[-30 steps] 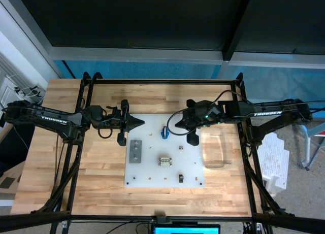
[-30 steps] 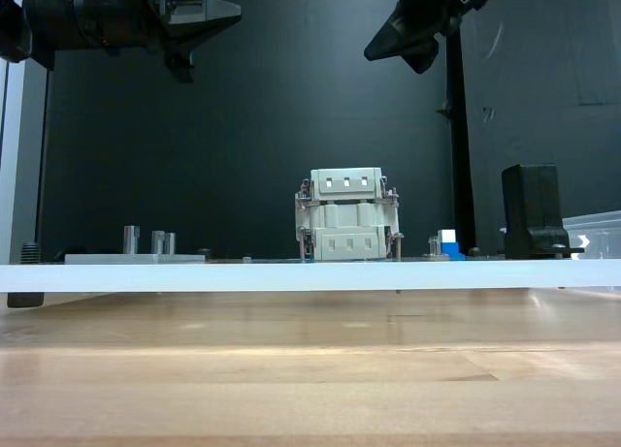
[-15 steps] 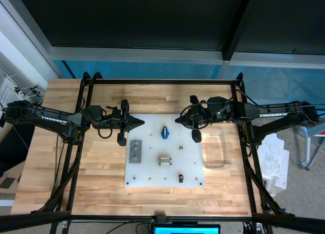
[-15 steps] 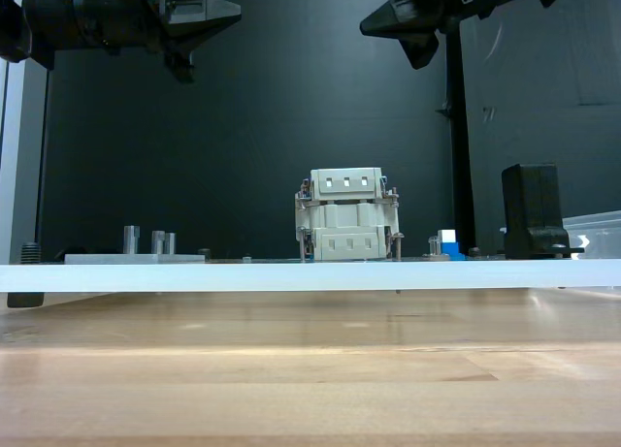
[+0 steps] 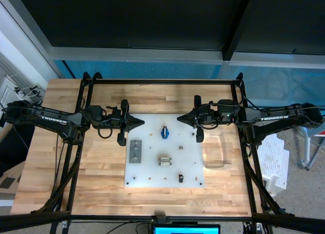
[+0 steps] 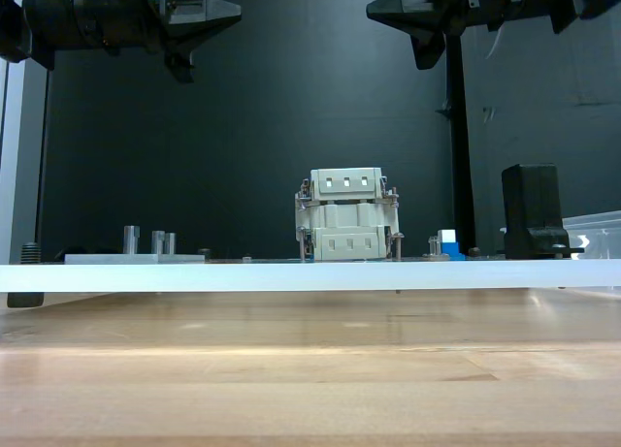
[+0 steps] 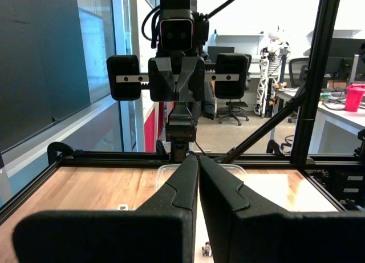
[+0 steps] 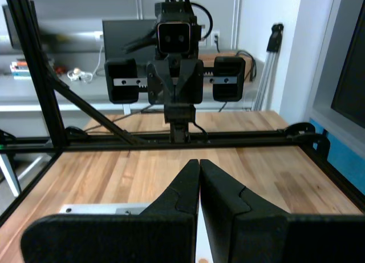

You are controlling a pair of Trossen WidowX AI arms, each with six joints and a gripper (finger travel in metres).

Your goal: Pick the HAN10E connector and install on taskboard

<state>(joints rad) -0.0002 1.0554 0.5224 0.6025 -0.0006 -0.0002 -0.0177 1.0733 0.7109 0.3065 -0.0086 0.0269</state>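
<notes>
Evidently the seating step is finished: the HAN10E connector (image 5: 164, 162) stands upright on the taskboard (image 5: 147, 168), near its middle, right of the grey three-hole block (image 5: 135, 151) and nearer than the blue plug (image 5: 165, 132). The low view shows it as two pale housings stacked squarely one on the other, which I judge to be mated. Nothing holds it. The left gripper (image 5: 138, 123) hovers high over the board's far-left edge, its fingers pressed together and empty. The right gripper (image 5: 182, 118) hangs equally high over the far-right part, also closed on nothing, pointing toward the left one. A clear tray (image 5: 216, 152) lies just right of the board. As I read it, the only job left is to confirm the connector sits flush; if it does not, a straight downward press would be needed.
</notes>
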